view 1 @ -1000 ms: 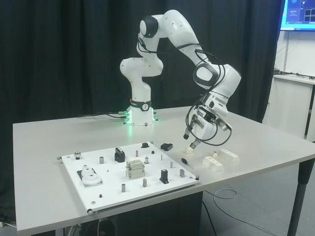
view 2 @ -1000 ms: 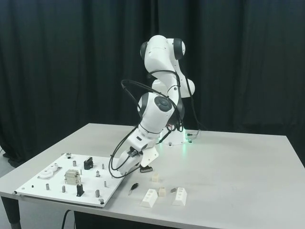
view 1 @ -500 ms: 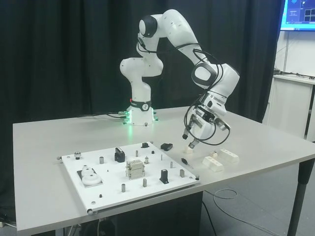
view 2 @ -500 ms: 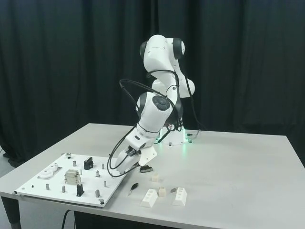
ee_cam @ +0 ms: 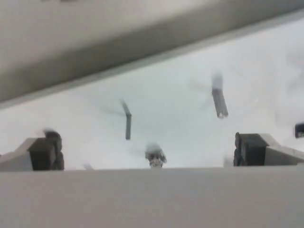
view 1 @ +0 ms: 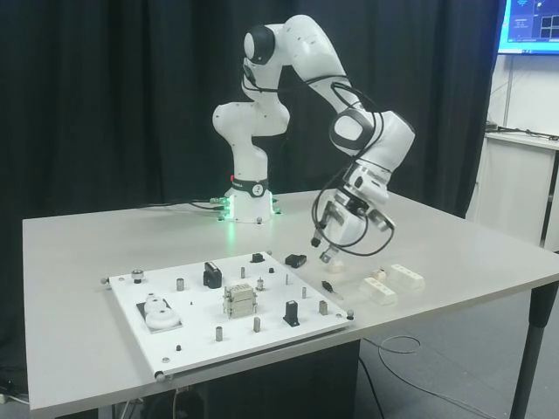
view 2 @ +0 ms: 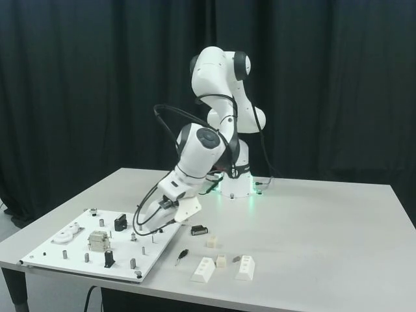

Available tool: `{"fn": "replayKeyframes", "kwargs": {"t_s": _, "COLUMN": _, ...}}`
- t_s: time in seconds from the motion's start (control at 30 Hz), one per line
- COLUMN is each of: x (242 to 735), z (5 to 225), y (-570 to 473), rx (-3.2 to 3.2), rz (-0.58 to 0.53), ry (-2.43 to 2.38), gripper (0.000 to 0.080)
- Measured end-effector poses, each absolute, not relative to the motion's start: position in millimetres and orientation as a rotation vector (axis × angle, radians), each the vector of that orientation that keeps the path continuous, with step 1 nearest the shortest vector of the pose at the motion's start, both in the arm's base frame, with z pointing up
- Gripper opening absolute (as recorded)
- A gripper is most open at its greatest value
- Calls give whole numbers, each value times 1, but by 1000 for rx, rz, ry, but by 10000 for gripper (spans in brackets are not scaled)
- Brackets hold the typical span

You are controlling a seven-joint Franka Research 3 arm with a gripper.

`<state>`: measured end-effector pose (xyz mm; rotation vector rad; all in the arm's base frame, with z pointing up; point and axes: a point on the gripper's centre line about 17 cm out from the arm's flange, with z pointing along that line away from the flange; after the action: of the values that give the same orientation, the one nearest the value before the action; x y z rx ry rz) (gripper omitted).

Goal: Remove round peg 1.

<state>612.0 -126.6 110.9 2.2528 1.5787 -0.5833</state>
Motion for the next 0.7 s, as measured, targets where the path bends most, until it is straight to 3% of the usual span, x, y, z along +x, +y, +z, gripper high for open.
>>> {"fn": "replayKeyframes", "kwargs": {"t_s": 0.7, "x": 594, "z": 90, "y": -180, "rx": 2599, "rz": -423, "ry": 1181, "gripper": 800}}
